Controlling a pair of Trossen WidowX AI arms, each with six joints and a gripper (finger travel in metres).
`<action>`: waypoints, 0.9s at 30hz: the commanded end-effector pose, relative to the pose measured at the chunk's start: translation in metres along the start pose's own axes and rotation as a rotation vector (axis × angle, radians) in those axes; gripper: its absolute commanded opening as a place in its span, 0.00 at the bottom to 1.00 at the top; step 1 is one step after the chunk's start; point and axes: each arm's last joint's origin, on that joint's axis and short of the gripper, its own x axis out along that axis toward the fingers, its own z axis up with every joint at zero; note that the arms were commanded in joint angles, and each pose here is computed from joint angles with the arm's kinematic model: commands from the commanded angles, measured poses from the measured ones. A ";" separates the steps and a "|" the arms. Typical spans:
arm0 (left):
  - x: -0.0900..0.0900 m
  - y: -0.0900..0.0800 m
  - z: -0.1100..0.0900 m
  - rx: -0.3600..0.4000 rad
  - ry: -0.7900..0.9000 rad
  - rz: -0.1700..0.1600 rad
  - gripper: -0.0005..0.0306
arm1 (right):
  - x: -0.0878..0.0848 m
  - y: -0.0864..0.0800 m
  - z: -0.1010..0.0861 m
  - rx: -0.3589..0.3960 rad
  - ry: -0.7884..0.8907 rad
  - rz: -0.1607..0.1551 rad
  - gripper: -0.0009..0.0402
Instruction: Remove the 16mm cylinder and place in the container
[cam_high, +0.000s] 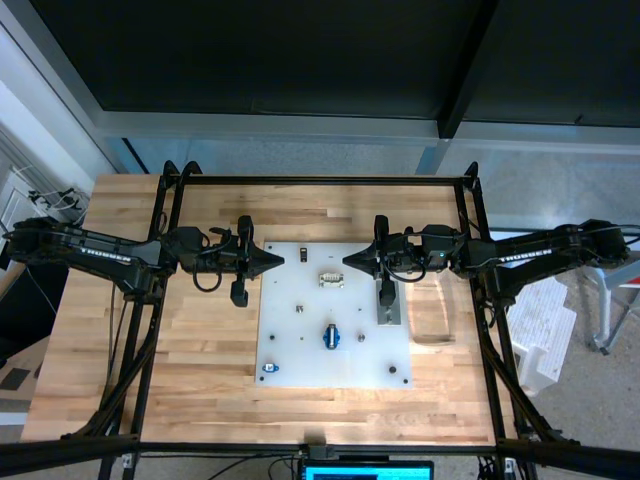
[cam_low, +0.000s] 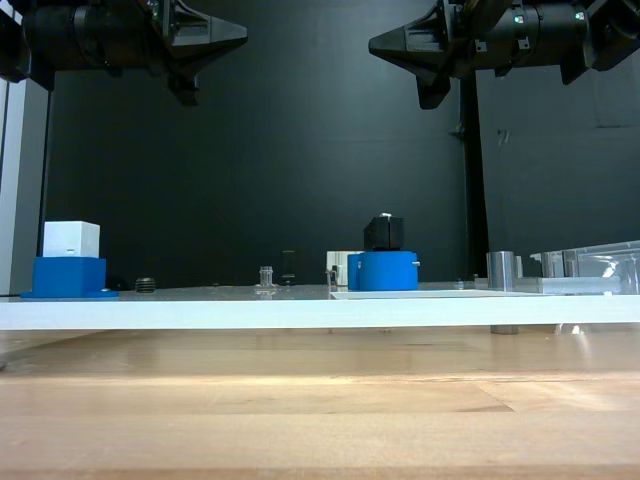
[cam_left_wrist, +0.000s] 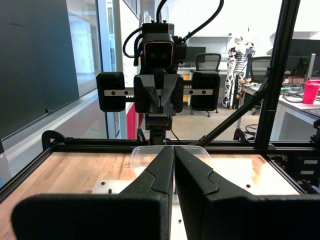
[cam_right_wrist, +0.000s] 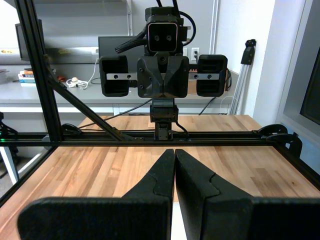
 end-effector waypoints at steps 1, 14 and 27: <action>0.000 0.000 0.000 0.000 0.000 0.001 0.02 | 0.000 0.001 0.001 0.023 -0.001 0.019 0.02; 0.000 0.000 0.000 0.000 0.000 0.000 0.02 | 0.007 0.005 0.021 0.051 0.265 0.038 0.02; 0.000 0.000 0.000 0.000 0.000 0.000 0.02 | -0.002 0.017 0.030 0.098 0.526 0.024 0.02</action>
